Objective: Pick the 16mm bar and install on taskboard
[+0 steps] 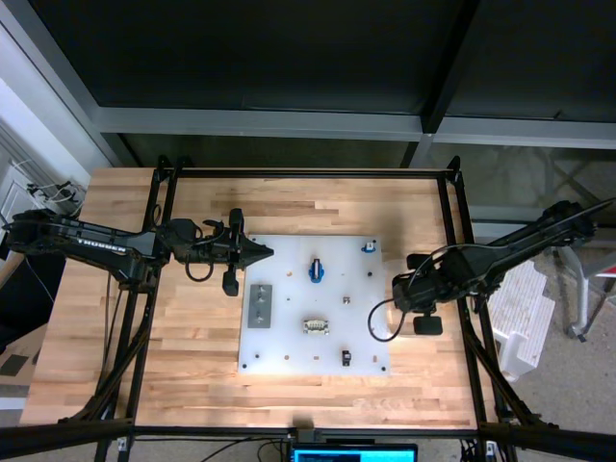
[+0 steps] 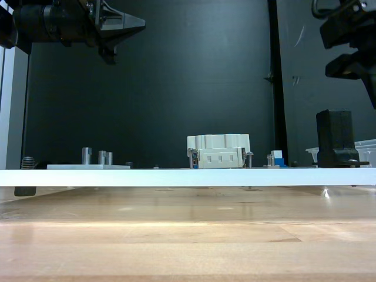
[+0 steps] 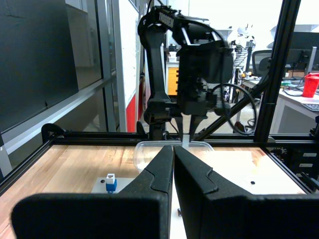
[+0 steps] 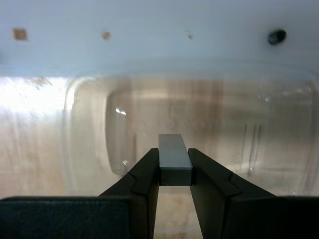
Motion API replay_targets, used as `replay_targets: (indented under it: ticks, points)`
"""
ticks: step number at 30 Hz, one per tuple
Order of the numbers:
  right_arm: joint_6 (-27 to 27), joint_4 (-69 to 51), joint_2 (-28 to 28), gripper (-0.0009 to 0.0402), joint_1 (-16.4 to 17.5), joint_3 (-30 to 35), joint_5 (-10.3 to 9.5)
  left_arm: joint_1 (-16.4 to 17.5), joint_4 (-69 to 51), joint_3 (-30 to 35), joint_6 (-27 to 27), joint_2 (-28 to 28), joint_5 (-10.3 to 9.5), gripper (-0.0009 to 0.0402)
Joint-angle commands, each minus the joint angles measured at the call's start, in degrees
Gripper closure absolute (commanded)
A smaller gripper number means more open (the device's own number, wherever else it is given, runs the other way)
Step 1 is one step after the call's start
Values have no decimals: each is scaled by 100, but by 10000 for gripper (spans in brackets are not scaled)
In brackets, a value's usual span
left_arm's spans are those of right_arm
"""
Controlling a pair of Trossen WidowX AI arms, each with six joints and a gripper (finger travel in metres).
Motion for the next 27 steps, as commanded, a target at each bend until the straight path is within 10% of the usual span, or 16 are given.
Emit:
replay_targets:
  ticks: [1,27]
  points:
    - [157,4,389,381,160,321,4,2,4,0,0,0,2,393]
    - [1078,249,2485,381,1152,2159,155,2,2,0,0,0,2,393]
